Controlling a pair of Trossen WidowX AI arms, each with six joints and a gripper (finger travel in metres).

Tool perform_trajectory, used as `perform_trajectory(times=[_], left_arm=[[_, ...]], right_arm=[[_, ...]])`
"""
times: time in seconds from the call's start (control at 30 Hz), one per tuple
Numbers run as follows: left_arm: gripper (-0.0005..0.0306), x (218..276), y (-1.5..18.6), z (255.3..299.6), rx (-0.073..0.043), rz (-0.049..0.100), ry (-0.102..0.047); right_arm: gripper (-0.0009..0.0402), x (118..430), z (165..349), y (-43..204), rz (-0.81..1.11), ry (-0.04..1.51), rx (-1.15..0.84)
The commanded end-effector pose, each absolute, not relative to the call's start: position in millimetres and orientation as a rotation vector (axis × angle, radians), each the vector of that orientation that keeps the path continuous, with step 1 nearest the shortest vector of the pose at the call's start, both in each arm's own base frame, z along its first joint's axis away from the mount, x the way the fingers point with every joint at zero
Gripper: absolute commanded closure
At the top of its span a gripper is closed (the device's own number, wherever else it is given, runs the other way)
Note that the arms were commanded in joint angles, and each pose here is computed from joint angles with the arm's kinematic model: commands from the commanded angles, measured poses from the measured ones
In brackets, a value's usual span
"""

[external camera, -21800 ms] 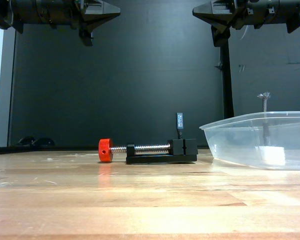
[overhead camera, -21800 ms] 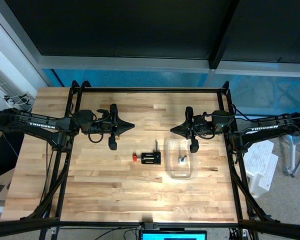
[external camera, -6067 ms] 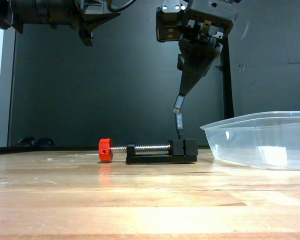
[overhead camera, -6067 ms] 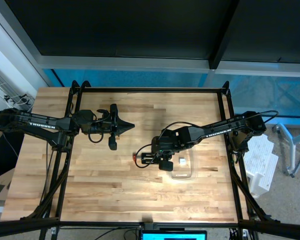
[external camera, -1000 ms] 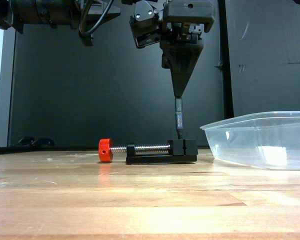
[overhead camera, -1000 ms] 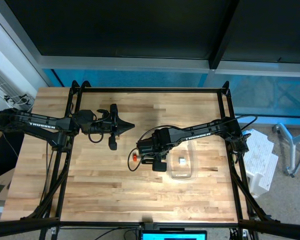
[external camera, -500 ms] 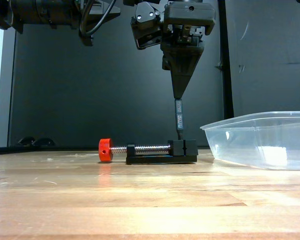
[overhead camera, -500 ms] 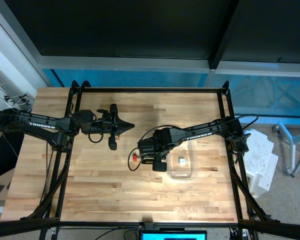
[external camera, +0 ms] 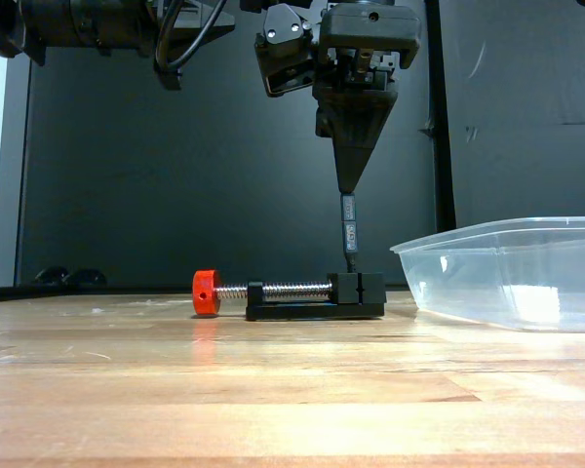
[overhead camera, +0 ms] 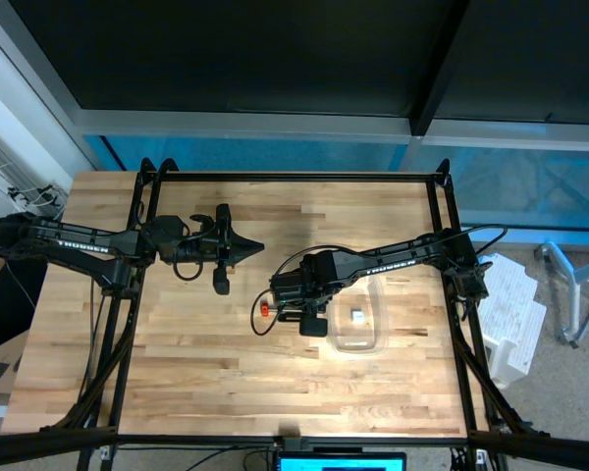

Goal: Pick the usb-c connector and install on the hub

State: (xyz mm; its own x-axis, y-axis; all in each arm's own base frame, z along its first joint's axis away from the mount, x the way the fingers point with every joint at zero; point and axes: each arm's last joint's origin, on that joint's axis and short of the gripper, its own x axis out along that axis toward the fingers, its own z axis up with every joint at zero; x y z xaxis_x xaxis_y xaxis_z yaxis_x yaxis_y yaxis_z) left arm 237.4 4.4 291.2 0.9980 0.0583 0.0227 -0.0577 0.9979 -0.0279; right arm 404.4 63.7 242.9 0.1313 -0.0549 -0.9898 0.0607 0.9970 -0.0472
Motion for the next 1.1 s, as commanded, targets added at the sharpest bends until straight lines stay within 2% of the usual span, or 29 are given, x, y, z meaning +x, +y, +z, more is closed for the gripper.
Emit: perform_trajectory(times=[0.03, 0.33, 0.63, 0.77, 1.1], left_arm=[[0.0300, 237.5, 4.4, 291.2, -0.027, 0.058, -0.023], [0.0300, 237.5, 4.4, 291.2, -0.027, 0.058, -0.023], [0.0300, 237.5, 4.4, 291.2, -0.027, 0.058, -0.023], [0.0300, 237.5, 4.4, 291.2, -0.027, 0.058, -0.023], [0.0300, 237.5, 4.4, 291.1, -0.027, 0.058, -0.022]], right_arm=[[0.0378, 404, 245.2, 63, -0.087, 1.430, 0.005], [0.0310, 401, 252.0, 63, -0.091, 1.411, 0.003], [0.0244, 392, 271.6, 61, -0.075, 1.375, -0.004], [0.0230, 386, 279.7, 60, -0.071, 1.367, -0.007], [0.0228, 364, 298.0, 57, -0.054, 1.328, -0.015]])
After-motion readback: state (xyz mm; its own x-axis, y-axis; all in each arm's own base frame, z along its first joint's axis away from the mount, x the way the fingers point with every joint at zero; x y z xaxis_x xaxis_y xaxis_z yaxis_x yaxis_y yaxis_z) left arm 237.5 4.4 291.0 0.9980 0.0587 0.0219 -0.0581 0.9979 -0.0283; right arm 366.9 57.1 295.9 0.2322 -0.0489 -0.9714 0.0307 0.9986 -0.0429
